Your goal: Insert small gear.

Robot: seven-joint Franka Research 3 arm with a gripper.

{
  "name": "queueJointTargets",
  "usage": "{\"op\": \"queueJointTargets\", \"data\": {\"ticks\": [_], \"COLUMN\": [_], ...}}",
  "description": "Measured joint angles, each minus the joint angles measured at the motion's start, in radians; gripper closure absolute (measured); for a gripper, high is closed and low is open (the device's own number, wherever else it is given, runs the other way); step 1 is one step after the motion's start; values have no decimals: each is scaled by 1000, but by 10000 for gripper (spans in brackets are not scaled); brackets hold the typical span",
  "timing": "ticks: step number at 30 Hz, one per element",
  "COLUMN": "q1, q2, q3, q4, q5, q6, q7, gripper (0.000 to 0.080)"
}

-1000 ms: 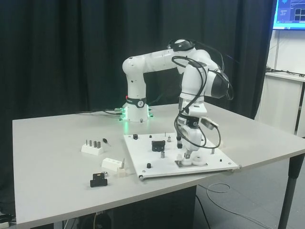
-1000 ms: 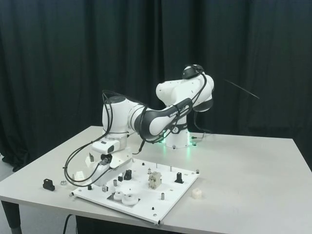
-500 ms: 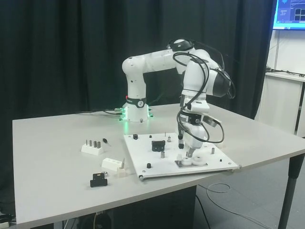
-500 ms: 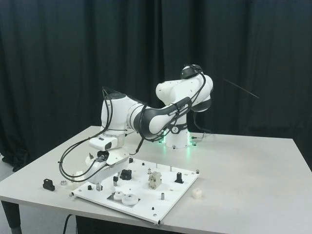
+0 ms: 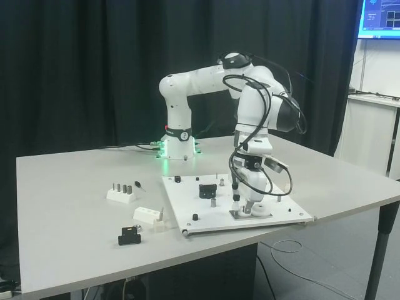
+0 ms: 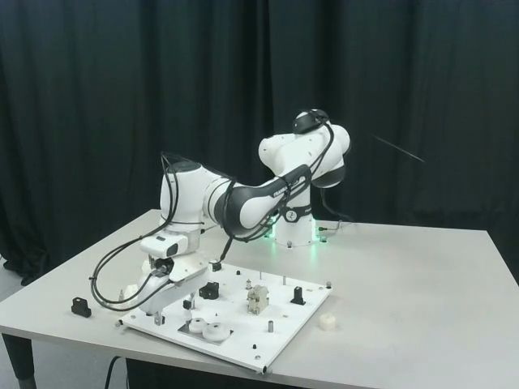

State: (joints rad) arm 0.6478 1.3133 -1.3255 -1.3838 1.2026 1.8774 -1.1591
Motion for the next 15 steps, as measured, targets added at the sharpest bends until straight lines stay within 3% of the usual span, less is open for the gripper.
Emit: {"op": "queueJointTargets", "data": {"ticks": [15], "q1": [-17], "q2": [0], "q3": [16], "q4": [12], "q5": [0], "q6": [0], "q7": [2], "gripper": [3]}}
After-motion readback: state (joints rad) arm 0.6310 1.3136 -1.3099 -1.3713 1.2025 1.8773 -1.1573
